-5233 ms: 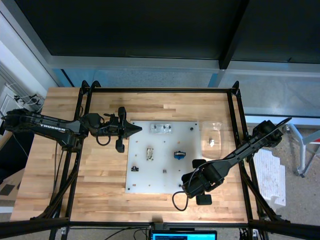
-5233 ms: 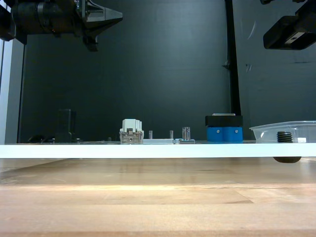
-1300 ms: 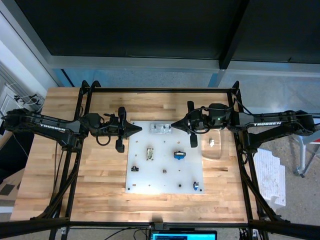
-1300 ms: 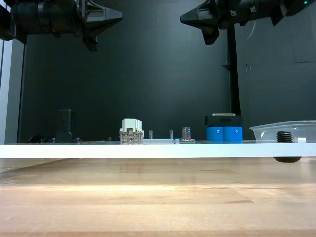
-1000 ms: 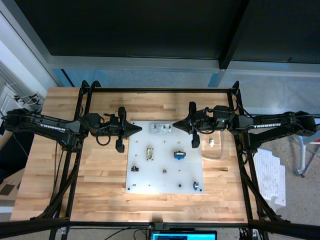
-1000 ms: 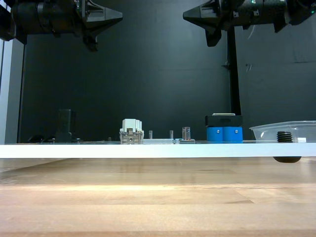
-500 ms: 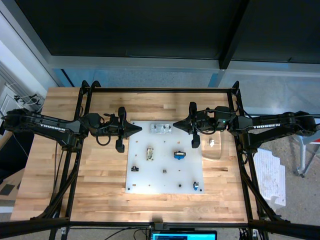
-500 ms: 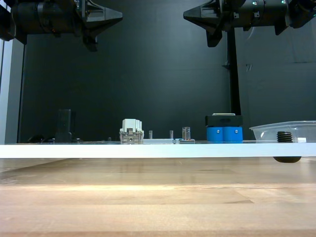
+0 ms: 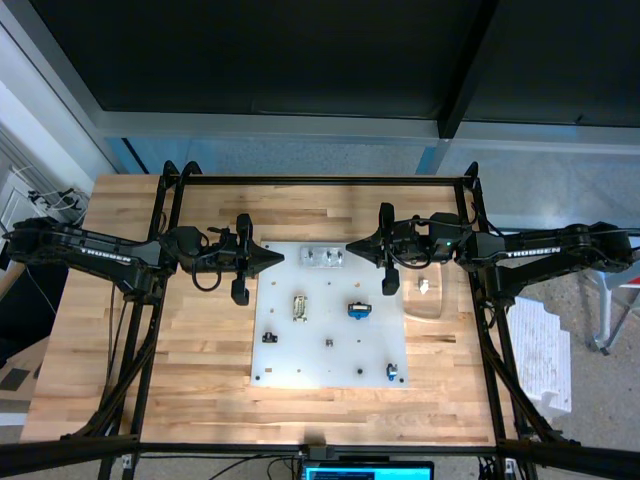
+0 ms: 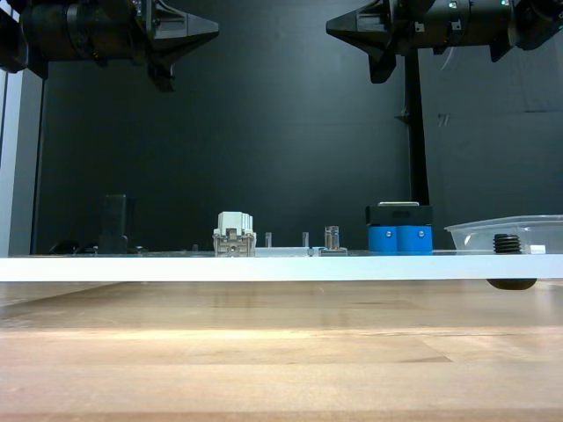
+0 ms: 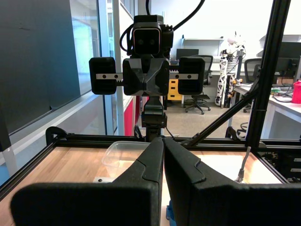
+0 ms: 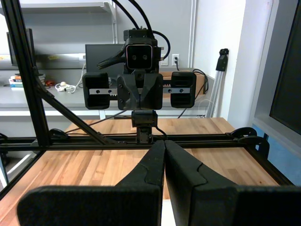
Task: Pick the RJ45 connector and install on taskboard
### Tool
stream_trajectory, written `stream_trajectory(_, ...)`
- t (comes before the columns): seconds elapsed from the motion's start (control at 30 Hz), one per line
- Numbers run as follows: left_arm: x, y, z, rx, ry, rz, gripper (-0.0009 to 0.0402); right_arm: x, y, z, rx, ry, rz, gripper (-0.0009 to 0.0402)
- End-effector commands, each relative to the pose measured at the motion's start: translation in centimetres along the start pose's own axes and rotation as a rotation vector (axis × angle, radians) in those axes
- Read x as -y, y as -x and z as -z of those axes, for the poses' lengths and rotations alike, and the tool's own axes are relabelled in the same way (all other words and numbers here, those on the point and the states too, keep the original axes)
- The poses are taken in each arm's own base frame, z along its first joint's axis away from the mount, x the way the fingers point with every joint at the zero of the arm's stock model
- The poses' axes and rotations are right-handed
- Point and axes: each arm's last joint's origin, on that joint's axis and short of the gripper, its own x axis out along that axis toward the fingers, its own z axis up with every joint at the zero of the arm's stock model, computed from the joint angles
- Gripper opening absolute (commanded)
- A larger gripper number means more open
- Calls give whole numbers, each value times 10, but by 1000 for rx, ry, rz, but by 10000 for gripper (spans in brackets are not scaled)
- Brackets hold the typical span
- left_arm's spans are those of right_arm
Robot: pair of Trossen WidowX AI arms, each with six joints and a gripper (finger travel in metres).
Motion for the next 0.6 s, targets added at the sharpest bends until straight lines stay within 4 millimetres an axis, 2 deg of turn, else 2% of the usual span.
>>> stream_trajectory(0.03,0,0,0,0,0,0,0,0,0,0,-1,0,0,0)
stream_trajectory(0.6,0,0,0,0,0,0,0,-1,0,0,-1,0,4,0)
